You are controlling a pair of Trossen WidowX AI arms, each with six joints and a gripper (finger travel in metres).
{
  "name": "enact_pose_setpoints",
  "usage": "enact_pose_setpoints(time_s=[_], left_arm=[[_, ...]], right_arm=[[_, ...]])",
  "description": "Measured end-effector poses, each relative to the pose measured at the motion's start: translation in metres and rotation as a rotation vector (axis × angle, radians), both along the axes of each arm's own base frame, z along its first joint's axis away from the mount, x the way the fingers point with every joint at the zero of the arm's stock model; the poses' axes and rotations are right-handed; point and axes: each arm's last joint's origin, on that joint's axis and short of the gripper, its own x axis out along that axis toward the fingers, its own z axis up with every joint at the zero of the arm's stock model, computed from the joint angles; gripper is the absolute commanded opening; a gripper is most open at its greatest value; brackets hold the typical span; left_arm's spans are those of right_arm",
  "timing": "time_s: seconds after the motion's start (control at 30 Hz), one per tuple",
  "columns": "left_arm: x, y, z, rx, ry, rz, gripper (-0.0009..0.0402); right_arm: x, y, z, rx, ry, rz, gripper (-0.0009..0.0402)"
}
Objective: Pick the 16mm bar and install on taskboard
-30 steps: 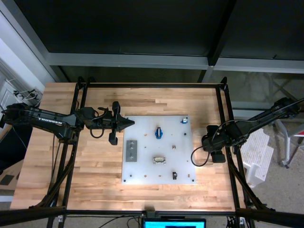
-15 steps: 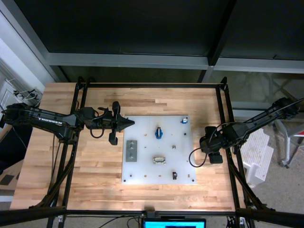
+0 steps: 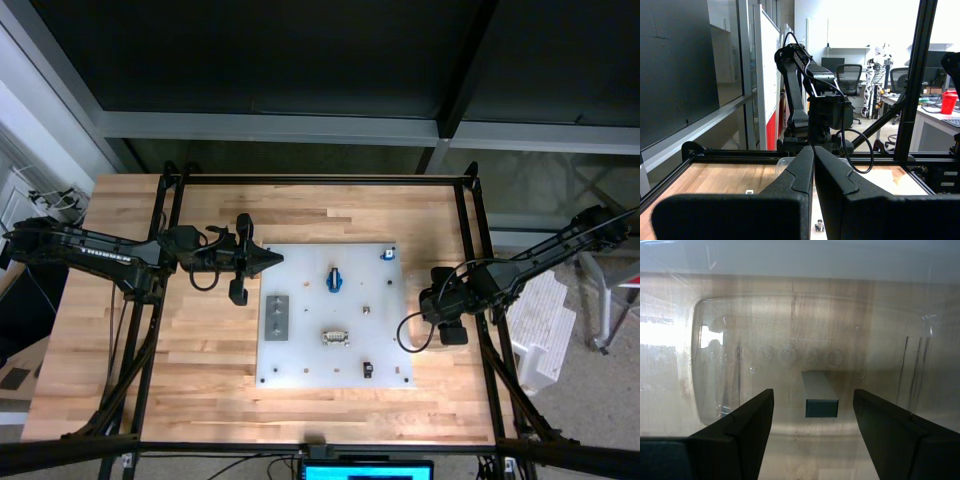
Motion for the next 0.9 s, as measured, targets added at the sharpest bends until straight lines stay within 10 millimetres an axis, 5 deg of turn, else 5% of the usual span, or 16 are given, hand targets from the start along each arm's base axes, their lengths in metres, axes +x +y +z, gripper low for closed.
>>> enact_pose_setpoints(time_s=[0.9], left_arm=[[0.0000,0.0000,-0.0002,0.000,0.001,0.000,0.0000]], right_arm=[[-0.0001,0.0000,0.0000,0.000,0.000,0.000,0.0067]])
